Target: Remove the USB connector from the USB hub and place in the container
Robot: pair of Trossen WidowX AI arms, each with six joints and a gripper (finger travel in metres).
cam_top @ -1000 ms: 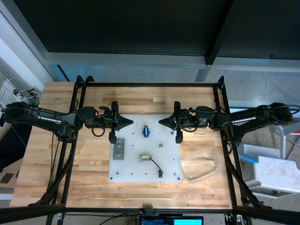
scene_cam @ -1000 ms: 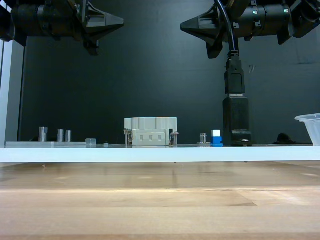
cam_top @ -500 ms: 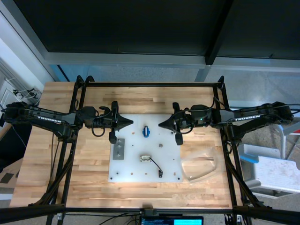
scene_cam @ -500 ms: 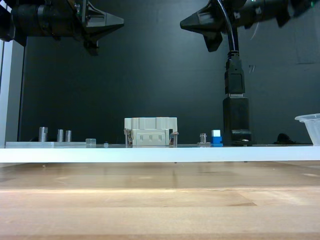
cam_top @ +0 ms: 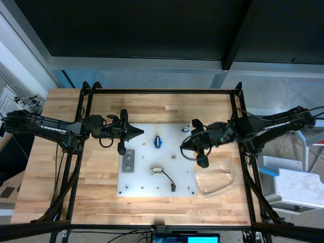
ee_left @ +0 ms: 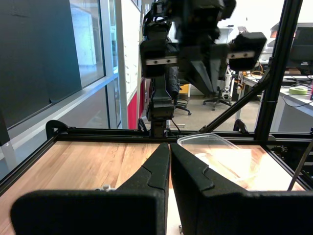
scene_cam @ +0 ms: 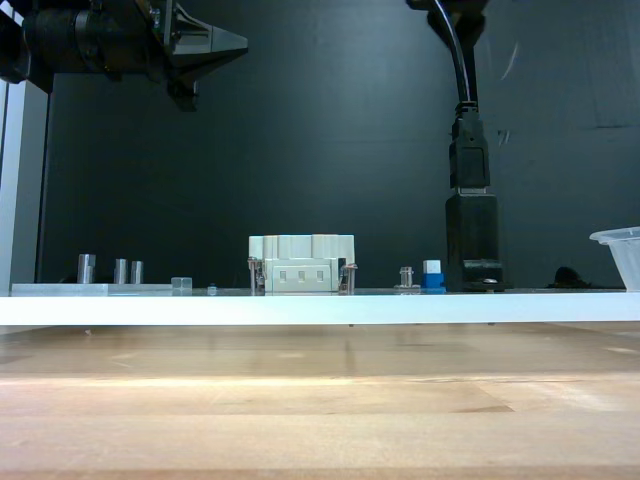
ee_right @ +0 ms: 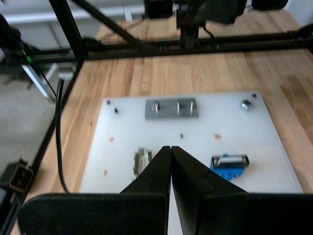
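Note:
The USB connector (cam_top: 170, 180) stands plugged upright in the small black USB hub (cam_top: 173, 188) near the front of the white board (cam_top: 139, 182). In the low view the connector (scene_cam: 472, 160) rises from the hub (scene_cam: 472, 240), and its thin cable curves up out of frame. The clear container (cam_top: 215, 181) lies right of the board, empty. My right gripper (cam_top: 182, 148) is shut on nothing, tilted down over the board's right half, behind the hub. My left gripper (cam_top: 142, 132) hangs shut and empty over the board's back left edge.
On the board sit a grey bar with pegs (cam_top: 129, 162), a blue clip-like part (cam_top: 158, 141) and a pale multi-pin connector (cam_top: 157, 171). A black frame (cam_top: 162, 91) runs around the table. The right wrist view looks down on the board (ee_right: 195, 134) past shut fingers (ee_right: 161, 164).
The right arm swung toward the table's near side and tilted down, so its gripper left the low view. The left arm, connector and container have not moved.

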